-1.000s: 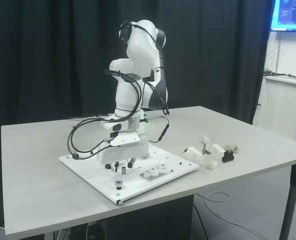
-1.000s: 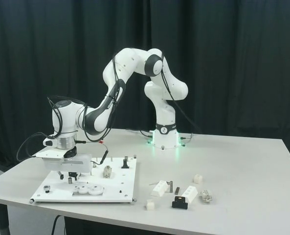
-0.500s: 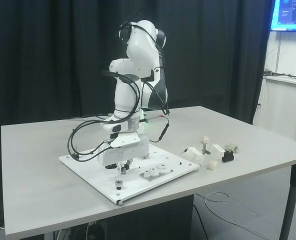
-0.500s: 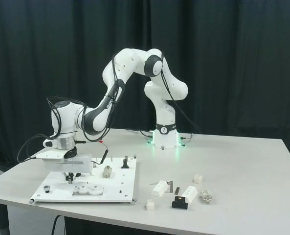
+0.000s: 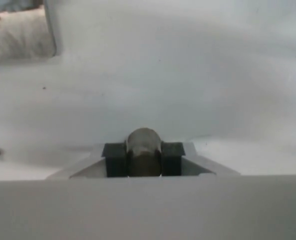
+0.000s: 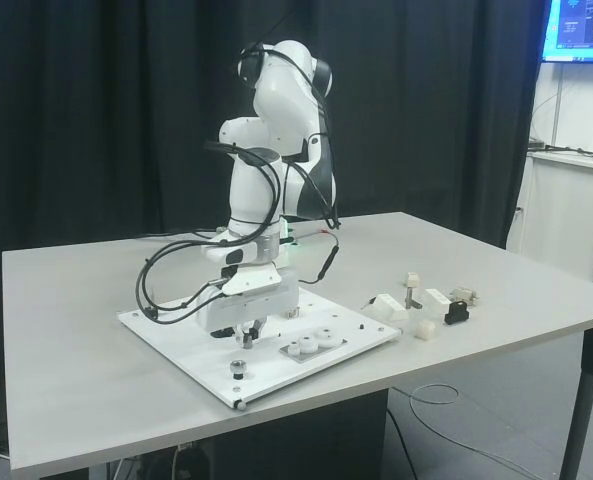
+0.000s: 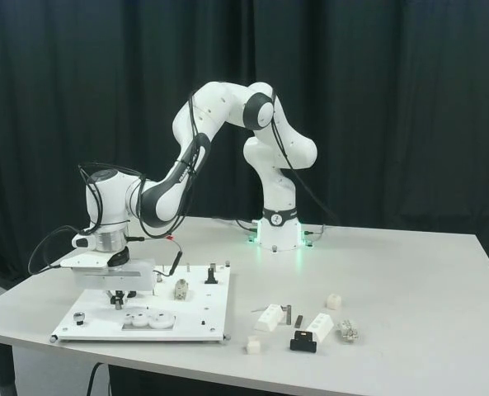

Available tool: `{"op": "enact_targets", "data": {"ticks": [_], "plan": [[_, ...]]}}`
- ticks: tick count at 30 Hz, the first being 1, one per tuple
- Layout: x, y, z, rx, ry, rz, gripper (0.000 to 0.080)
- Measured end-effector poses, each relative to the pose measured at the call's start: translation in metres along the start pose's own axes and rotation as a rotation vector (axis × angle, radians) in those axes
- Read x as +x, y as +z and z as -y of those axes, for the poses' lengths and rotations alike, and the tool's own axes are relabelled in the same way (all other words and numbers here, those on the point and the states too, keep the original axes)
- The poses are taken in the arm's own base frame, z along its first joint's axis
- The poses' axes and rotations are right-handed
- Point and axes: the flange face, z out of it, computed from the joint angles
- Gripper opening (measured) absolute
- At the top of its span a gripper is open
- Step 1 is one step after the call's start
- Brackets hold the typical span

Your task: Remove round peg 4.

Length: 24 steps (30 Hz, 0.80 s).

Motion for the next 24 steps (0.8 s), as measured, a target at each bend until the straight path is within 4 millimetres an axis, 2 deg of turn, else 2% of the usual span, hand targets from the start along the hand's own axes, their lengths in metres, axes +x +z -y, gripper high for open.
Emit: {"op": "enact_targets", "data": {"ticks": [24], "plan": [[0.014, -0.041, 0.007, 0.008, -0.014, 0.051, 0.0139]]}}
